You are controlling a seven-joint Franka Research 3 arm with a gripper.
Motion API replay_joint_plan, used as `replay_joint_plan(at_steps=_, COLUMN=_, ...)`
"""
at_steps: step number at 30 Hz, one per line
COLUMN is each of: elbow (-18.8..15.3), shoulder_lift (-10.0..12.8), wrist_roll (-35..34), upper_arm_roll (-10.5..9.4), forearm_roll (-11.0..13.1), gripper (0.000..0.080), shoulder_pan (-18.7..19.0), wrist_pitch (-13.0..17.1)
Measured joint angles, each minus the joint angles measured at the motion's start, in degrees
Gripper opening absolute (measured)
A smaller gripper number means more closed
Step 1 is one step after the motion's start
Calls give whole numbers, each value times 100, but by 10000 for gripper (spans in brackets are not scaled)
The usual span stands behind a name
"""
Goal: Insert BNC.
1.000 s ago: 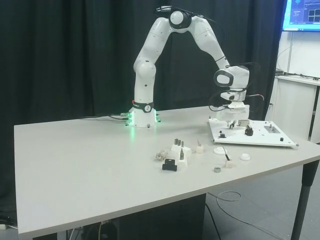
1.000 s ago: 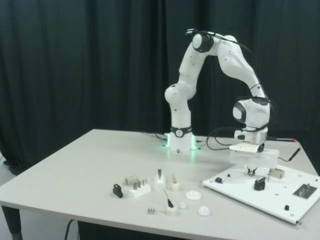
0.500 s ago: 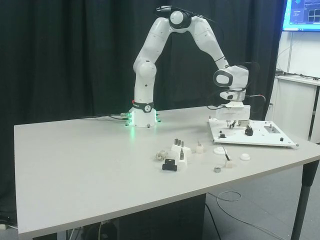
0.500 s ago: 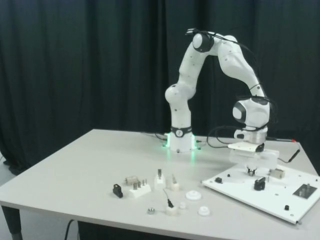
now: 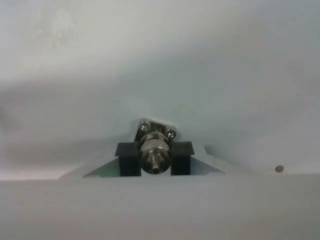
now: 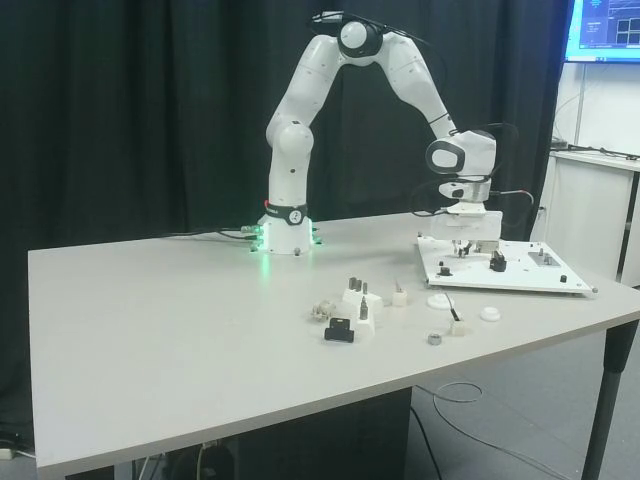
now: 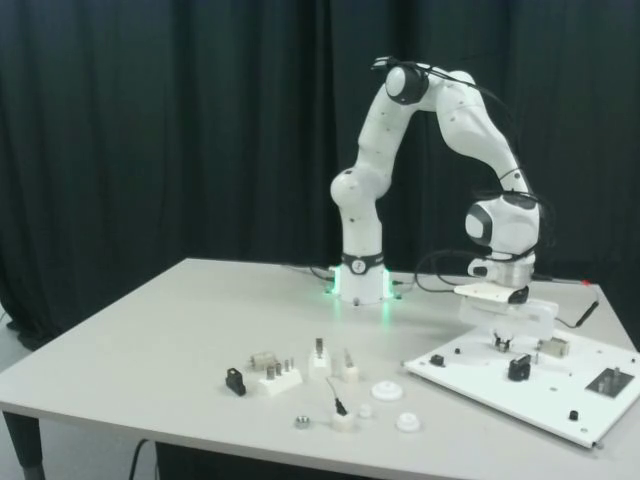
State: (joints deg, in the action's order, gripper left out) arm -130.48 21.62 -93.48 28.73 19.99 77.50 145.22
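BNC connector (image 5: pixel 154 151) sits in its black mount on white board (image 7: pixel 560 392), right side of table. Gripper (image 7: pixel 500 338) has risen approx. a bit since 1 s ago, off the board; finger state can't tell. Insertion prob. done, arm retreating.

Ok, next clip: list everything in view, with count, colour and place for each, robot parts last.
Table: one, grey, carries everything.
Board: one, white, flat on the table under the arm's wrist, with small black fittings on it.
BNC connector: one, metal, in the wrist view between two black blocks.
Small fixtures: a cluster, white with grey pins, mid-table near the front edge.
Black clip: one, beside that cluster.
Round caps: a few, white, between cluster and board.
Curtain: black, behind the table.
Arm: one, white, base ringed with green light.
Gripper: one, low over the board.
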Motion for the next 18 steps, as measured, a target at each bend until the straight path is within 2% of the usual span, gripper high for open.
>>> replay_joint_plan(at_steps=18, elbow=-8, shoulder_lift=2, wrist_roll=-592, upper_arm_roll=38, forearm_roll=78, gripper=125, shoulder_pan=37, wrist_pitch=20)
